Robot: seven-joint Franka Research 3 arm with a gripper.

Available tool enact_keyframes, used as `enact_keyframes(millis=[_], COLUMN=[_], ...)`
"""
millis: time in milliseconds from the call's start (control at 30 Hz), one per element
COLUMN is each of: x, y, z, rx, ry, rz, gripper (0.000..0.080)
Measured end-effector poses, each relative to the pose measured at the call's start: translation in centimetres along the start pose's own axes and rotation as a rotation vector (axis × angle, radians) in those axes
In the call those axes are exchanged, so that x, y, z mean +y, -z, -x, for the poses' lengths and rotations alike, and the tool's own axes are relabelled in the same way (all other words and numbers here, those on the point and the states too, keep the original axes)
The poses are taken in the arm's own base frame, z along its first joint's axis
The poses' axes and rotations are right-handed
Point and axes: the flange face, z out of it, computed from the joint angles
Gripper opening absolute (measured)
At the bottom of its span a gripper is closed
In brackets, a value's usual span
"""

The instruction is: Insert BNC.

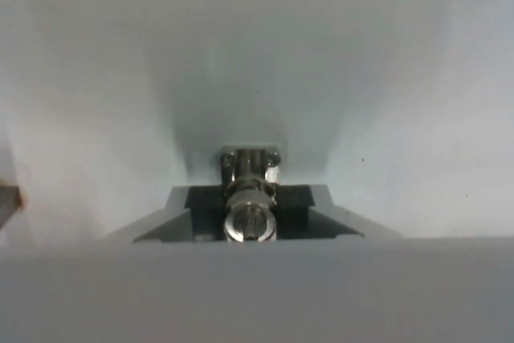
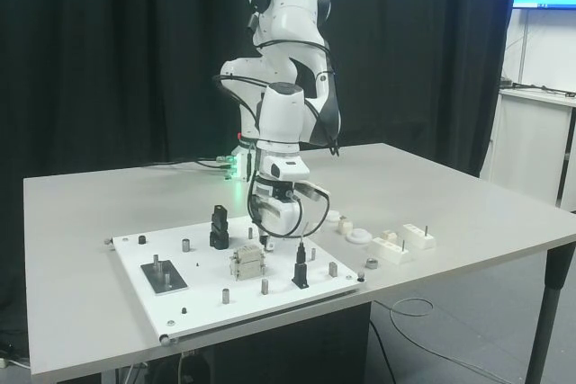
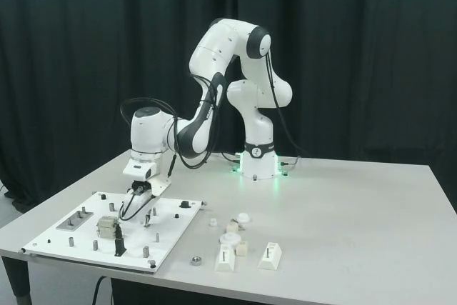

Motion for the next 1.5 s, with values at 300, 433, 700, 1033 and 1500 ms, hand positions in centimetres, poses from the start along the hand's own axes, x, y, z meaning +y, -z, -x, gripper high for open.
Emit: enact_keyframes(millis=[300,433,700,1033,1500], x=[-0.13,-0.16,-0.21,-0.37,-0.84], y=[0.0,0.0,-0.02,-0.11,-0.52], z=[-0.06,-0.12,-0.14,-0.14,-0.1], rx=[-0.003,-0.006,-0.007,-0.008,-0.006], ry=[0.067,0.11,0.188,0.283,0.368], rz=[0.01,0.012,0.017,0.028,0.06], gripper=[0.0129,0.0129,0.0129,0.0129,0.0129])
